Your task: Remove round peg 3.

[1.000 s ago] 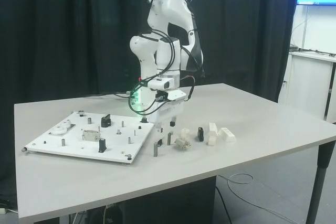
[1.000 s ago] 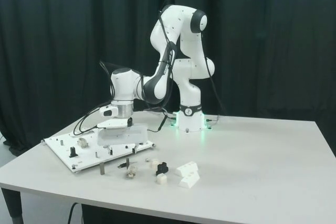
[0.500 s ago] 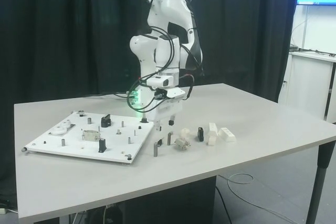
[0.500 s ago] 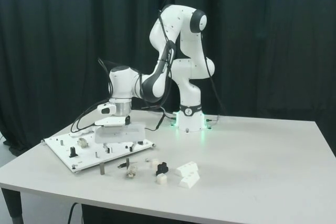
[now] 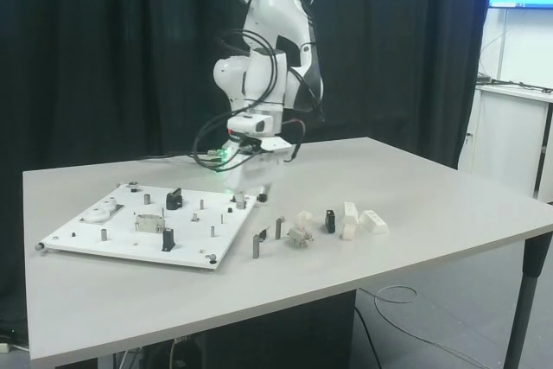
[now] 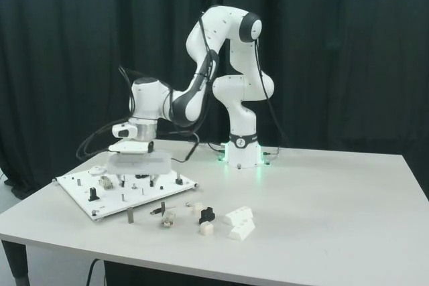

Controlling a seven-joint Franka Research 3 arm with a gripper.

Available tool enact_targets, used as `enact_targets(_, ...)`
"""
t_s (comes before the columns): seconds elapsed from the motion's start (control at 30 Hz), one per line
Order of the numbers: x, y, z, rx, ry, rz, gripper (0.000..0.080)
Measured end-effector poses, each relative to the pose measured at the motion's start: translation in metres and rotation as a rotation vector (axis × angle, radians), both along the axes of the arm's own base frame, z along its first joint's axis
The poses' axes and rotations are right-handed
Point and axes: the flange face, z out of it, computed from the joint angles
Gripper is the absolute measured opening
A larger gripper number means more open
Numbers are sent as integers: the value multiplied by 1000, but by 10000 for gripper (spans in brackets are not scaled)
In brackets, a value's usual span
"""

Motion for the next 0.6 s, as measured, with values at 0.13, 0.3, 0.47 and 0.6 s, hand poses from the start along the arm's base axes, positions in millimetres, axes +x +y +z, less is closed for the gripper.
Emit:
enact_targets(0.13,-4,-25,8,-35,4,14,800)
enact_targets(0.3,-14,-63,18,-76,13,39,800)
enact_targets(0.47,-28,-101,24,-98,32,96,800)
enact_targets(0.6,-42,-130,26,-109,47,112,800)
